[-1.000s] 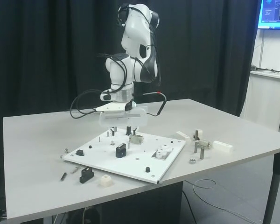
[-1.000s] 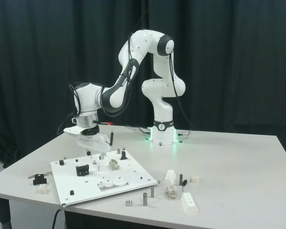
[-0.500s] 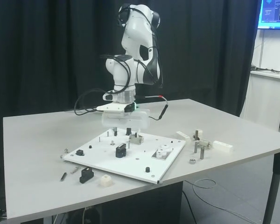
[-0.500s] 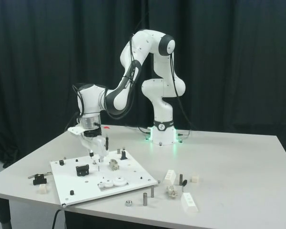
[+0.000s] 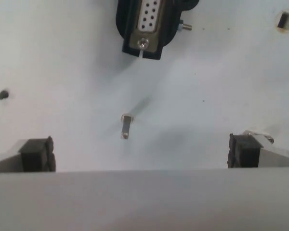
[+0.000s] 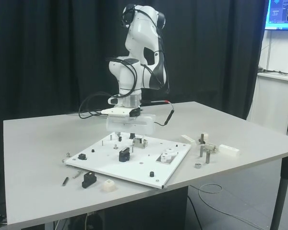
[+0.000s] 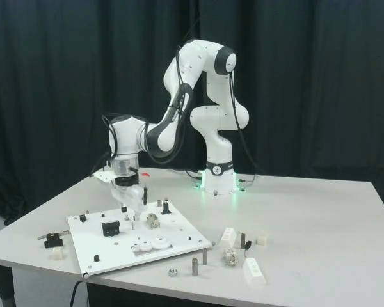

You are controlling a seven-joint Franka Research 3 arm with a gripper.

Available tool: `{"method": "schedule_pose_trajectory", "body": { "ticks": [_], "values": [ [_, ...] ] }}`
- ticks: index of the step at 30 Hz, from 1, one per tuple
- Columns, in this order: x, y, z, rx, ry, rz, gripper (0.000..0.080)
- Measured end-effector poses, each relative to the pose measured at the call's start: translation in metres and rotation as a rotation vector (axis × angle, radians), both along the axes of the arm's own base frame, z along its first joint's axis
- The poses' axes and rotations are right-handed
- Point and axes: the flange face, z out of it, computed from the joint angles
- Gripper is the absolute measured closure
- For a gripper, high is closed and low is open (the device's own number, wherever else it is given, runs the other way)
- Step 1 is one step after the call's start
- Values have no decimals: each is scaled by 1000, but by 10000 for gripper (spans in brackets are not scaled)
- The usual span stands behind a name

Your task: Remove square peg 1.

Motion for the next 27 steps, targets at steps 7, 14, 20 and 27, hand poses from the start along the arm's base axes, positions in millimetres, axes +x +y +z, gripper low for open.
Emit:
{"method": "schedule_pose_trajectory", "body": {
  "ticks": [7,14,20,27],
  "values": [
    [-2,7,-8,-18,-23,1,3],
    [-2,12,-16,-33,-32,6,3],
    [0,15,-22,-48,-35,16,3],
    [1,16,-28,-59,-33,20,3]
  ]
}}
